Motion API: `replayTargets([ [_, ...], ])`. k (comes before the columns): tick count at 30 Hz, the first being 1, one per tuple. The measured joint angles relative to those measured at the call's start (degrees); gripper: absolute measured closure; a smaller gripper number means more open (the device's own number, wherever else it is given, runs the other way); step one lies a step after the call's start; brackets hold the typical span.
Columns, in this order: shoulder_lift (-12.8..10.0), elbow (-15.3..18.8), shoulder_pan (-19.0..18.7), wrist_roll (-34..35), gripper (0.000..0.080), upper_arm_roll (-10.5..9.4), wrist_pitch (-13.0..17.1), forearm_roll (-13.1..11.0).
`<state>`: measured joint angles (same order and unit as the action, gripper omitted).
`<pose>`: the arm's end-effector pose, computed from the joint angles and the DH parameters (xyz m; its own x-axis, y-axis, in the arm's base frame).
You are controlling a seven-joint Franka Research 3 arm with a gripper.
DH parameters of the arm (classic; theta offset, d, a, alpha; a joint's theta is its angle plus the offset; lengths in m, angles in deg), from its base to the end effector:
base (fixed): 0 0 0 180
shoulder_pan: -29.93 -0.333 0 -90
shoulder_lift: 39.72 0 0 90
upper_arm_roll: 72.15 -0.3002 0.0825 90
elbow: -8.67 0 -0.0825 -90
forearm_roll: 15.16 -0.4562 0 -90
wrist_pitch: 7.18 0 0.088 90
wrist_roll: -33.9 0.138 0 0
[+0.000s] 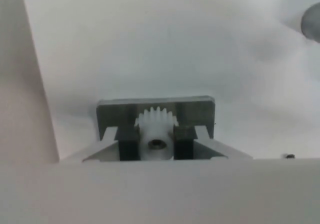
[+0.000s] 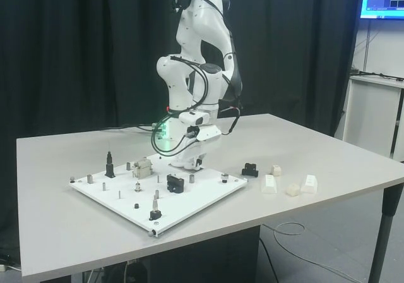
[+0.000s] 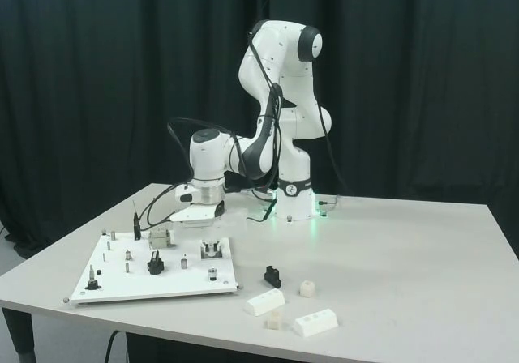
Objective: Remove small gear.
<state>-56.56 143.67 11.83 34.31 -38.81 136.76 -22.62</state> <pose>0.5087 -0.1632 0.1115 0.9287 -0.3629 -0.0764 -0.3558 -0.9299 0.0928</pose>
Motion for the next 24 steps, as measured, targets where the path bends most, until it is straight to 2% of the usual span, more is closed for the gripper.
replayTargets([
  [4,-0.1,-0.02,0.0,-6.19,0.0665,-0.07,0.16,0.21],
  [8,-0.1,-0.02,0.0,-8.0,0.0665,-0.08,0.19,0.21],
  [14,-0.06,-0.02,0.01,-7.31,0.0665,-0.08,0.13,0.12],
  [20,0.07,-0.05,0.11,-0.52,0.0665,-0.08,-0.11,-0.15],
  [24,0.08,-0.09,0.12,-0.29,0.0665,-0.08,-0.22,-0.1],
])
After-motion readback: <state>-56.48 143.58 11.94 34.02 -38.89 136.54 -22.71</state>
